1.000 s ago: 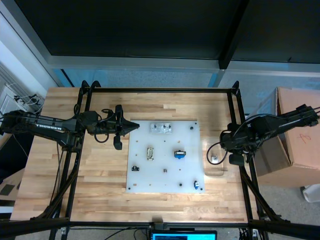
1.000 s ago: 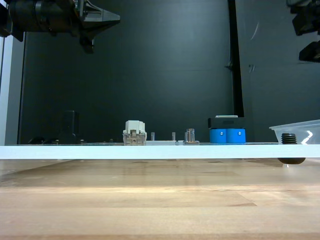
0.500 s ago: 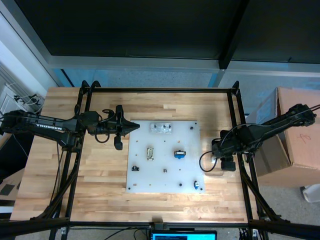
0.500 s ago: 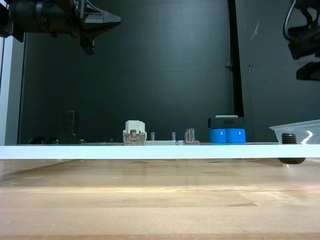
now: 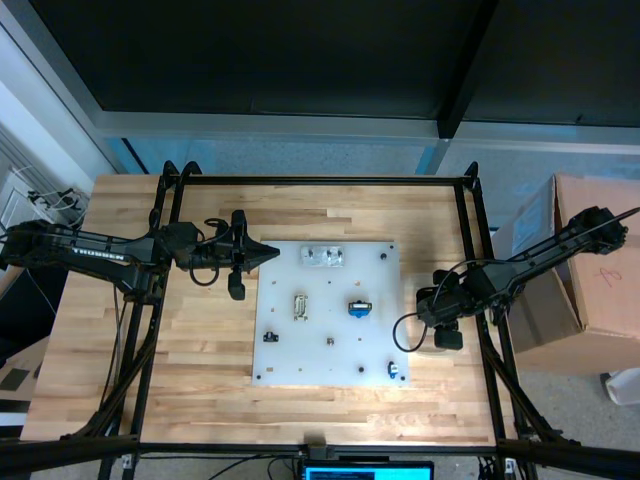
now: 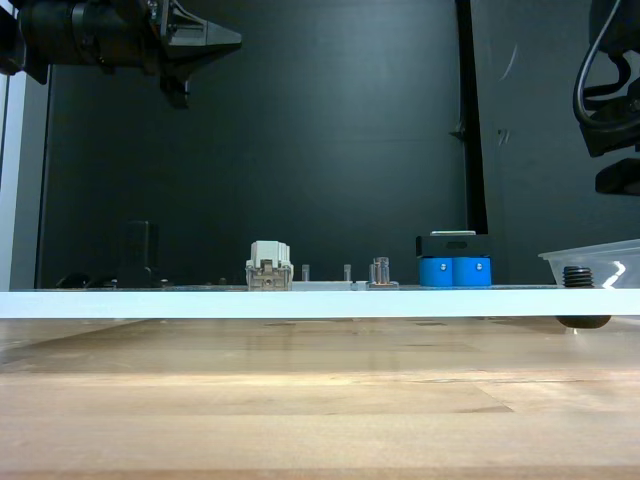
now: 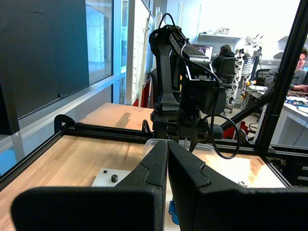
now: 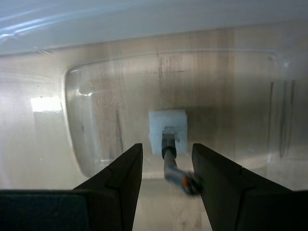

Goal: Pick the RJ45 connector and install on the taskboard

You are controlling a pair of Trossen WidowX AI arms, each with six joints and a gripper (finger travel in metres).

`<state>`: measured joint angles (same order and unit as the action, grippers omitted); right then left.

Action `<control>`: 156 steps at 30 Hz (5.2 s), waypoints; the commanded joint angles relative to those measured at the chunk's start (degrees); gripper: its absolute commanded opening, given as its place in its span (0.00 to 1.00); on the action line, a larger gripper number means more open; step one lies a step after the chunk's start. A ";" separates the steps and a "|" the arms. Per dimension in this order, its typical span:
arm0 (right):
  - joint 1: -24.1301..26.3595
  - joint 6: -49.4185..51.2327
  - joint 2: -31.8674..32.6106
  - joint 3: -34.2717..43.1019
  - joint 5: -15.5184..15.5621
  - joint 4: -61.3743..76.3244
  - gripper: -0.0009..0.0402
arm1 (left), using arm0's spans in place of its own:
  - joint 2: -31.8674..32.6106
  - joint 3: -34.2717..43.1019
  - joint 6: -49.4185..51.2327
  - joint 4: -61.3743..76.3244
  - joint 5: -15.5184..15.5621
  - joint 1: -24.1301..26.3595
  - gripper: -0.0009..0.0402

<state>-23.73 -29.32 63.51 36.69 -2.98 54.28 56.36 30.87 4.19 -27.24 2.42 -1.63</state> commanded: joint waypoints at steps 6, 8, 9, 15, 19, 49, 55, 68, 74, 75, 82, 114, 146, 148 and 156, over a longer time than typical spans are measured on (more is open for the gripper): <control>-0.07 -0.42 0.04 -1.42 -0.09 -1.99 0.33 | 0.00 0.00 -0.02 -0.02 0.00 -0.02 0.02; -0.11 -0.48 0.04 -1.42 -0.07 -1.97 0.28 | 0.00 0.00 0.00 -0.02 0.00 -0.02 0.02; -0.13 -0.46 0.04 -1.42 -0.07 -1.99 0.26 | 0.00 0.00 0.00 -0.02 0.00 -0.02 0.02; -0.20 -0.44 0.02 -1.42 -0.04 -2.08 0.10 | 0.00 0.00 -0.02 -0.02 0.00 -0.02 0.02; -0.22 -0.28 -0.04 -1.40 -0.02 -2.16 0.01 | 0.00 0.00 0.00 -0.02 0.00 -0.02 0.02; -0.22 0.26 -1.27 18.10 -0.52 15.82 0.02 | 0.00 0.00 -0.02 -0.02 0.00 -0.02 0.02; -0.17 -0.04 -1.27 18.10 -0.50 15.69 0.02 | 0.00 0.00 0.00 -0.02 0.00 -0.02 0.02; -1.77 0.15 3.30 18.27 -0.50 10.64 0.02 | 0.00 0.00 -0.02 -0.02 0.00 -0.02 0.02; -3.19 -0.55 8.28 21.05 -0.55 7.87 0.02 | 0.00 0.00 0.00 -0.02 0.00 -0.02 0.02; -3.48 -0.68 9.31 21.86 -0.55 7.72 0.02 | 0.00 0.00 -0.02 -0.02 0.00 -0.02 0.02; -5.70 -1.20 15.87 26.93 -1.95 7.17 0.02 | 0.00 0.00 -0.02 -0.02 0.00 -0.02 0.02; -12.44 -5.03 31.32 38.77 -2.58 4.85 0.02 | 0.00 0.00 -0.02 -0.02 0.00 -0.02 0.02; -12.70 -4.94 33.03 33.53 -2.36 0.17 0.02 | 0.00 0.00 -0.02 -0.02 0.00 -0.02 0.02; -12.70 -4.92 33.03 33.51 -2.36 0.17 0.02 | 0.00 0.00 0.00 -0.02 0.00 -0.02 0.02; -12.72 -4.92 33.03 33.51 -2.38 0.17 0.02 | 0.00 0.00 -0.02 -0.02 0.00 -0.02 0.02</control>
<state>-36.42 -34.24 96.31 70.37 -5.43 54.24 56.36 30.87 4.19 -27.27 2.42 -1.63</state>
